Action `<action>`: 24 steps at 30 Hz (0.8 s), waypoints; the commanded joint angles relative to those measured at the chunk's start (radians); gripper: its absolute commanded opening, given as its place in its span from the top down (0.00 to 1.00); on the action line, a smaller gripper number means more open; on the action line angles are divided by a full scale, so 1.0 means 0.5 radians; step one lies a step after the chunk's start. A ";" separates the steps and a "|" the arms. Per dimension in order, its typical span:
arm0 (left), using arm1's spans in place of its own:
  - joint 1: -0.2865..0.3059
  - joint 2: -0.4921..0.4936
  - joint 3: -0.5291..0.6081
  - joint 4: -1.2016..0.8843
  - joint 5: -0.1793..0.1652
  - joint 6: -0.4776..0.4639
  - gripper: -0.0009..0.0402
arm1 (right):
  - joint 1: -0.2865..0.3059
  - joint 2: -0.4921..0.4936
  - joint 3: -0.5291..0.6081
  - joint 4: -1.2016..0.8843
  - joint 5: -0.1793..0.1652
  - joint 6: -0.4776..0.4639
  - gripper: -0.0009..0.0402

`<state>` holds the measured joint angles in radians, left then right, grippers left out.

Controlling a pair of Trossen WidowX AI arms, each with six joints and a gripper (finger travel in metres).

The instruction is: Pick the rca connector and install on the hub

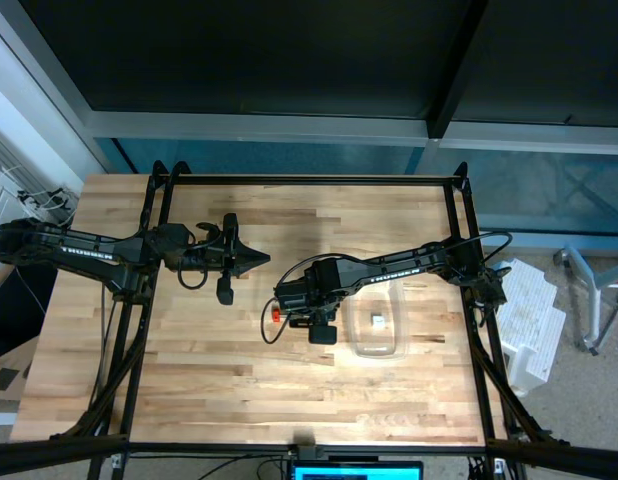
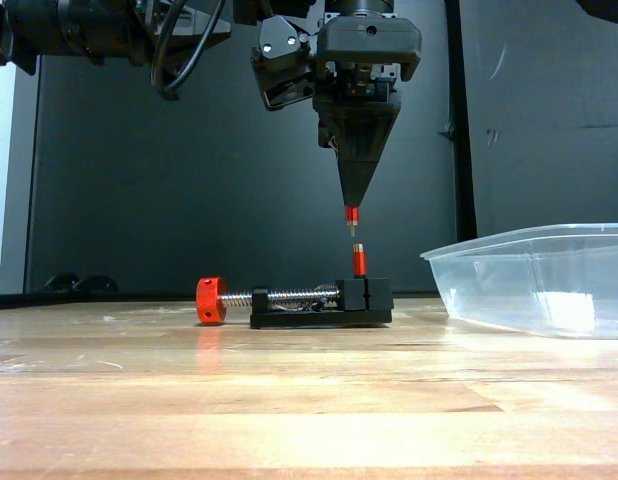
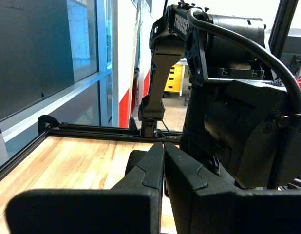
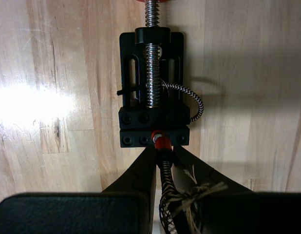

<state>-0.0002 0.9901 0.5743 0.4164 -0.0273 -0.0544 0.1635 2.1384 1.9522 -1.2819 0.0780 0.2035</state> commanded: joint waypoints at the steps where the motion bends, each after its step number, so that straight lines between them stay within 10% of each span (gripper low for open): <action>1: 0.000 0.000 0.001 0.000 0.000 0.001 0.98 | 0.002 -0.002 -0.008 0.003 0.000 0.001 0.98; 24: 0.001 0.000 0.001 0.000 0.000 0.001 0.98 | 0.001 -0.002 -0.043 0.022 0.000 -0.005 0.98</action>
<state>-0.0002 0.9901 0.5743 0.4160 -0.0277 -0.0544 0.1638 2.1384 1.9316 -1.2713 0.0780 0.2028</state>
